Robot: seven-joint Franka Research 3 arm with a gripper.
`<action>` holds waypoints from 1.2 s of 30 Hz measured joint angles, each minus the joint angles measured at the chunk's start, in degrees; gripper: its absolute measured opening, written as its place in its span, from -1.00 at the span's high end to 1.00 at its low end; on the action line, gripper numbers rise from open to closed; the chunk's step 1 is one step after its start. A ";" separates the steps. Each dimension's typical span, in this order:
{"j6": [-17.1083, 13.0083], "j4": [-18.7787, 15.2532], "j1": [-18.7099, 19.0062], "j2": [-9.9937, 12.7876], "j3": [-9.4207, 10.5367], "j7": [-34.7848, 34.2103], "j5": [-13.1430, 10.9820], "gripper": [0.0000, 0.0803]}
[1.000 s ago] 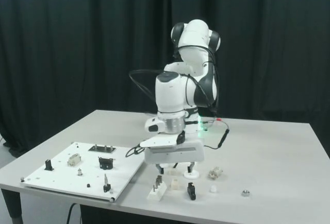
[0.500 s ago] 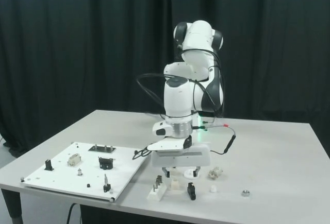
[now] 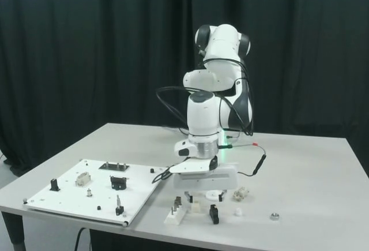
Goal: Pick D-SUB.
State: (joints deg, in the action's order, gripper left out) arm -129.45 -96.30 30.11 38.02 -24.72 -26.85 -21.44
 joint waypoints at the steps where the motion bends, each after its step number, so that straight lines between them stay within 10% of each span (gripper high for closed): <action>1: -0.08 -0.08 0.00 0.00 0.09 0.22 0.00 -0.99; 36: -4.78 -2.13 0.00 1.35 2.69 3.72 0.00 -0.99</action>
